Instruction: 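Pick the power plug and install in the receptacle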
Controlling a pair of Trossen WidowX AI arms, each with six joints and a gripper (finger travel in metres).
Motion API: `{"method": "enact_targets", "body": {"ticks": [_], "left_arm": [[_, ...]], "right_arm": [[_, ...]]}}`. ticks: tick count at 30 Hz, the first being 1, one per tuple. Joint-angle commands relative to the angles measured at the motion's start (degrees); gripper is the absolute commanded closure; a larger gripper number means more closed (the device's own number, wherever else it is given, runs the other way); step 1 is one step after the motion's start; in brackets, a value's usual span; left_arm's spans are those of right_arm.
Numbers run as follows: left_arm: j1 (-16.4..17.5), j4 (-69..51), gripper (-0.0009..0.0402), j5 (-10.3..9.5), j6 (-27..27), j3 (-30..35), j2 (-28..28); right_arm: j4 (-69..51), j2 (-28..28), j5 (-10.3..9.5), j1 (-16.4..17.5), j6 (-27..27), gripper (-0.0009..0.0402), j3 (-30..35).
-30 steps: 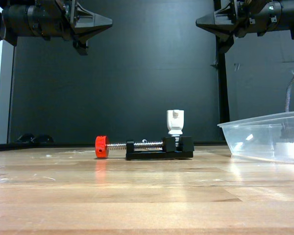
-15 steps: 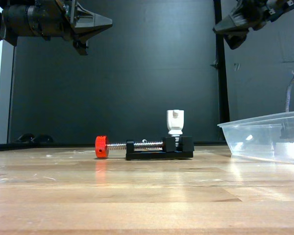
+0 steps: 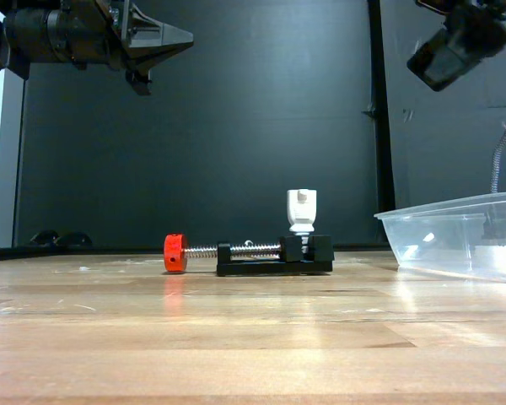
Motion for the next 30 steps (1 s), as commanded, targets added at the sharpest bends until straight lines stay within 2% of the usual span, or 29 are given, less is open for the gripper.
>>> {"method": "enact_targets", "body": {"ticks": [1,9,13,15,18,19,23,30], "left_arm": [[0.0,0.0,0.0393,0.02,0.0,0.0,0.0],[0.0,0.0,0.0393,0.02,0.0,0.0,0.0],[0.0,0.0,0.0393,0.02,0.0,0.0,0.0],[0.0,0.0,0.0393,0.02,0.0,0.0,0.0],[0.0,0.0,0.0393,0.02,0.0,0.0,0.0],[0.0,0.0,0.0393,0.02,0.0,0.0,0.0],[0.0,0.0,0.0393,0.02,0.0,0.0,0.0],[0.0,0.0,0.0393,0.02,0.0,0.0,0.0]], "right_arm": [[-3.5,-0.6,0.50,1.8,0.8,0.0393,0.1],[-10.8,-2.7,3.50,6.1,4.4,0.0393,-0.1],[-13.1,-2.7,3.67,8.3,5.3,0.0393,-0.1],[-13.3,-2.7,4.90,9.1,5.9,0.0393,-0.3],[-14.1,-2.6,5.73,10.6,6.9,0.0392,-0.9],[-14.3,-2.5,6.62,10.9,7.4,0.0389,-1.2],[-14.2,-2.3,6.69,11.8,10.1,0.0363,-2.9],[-14.0,-0.3,7.10,12.6,13.8,0.0281,-4.3]]}}
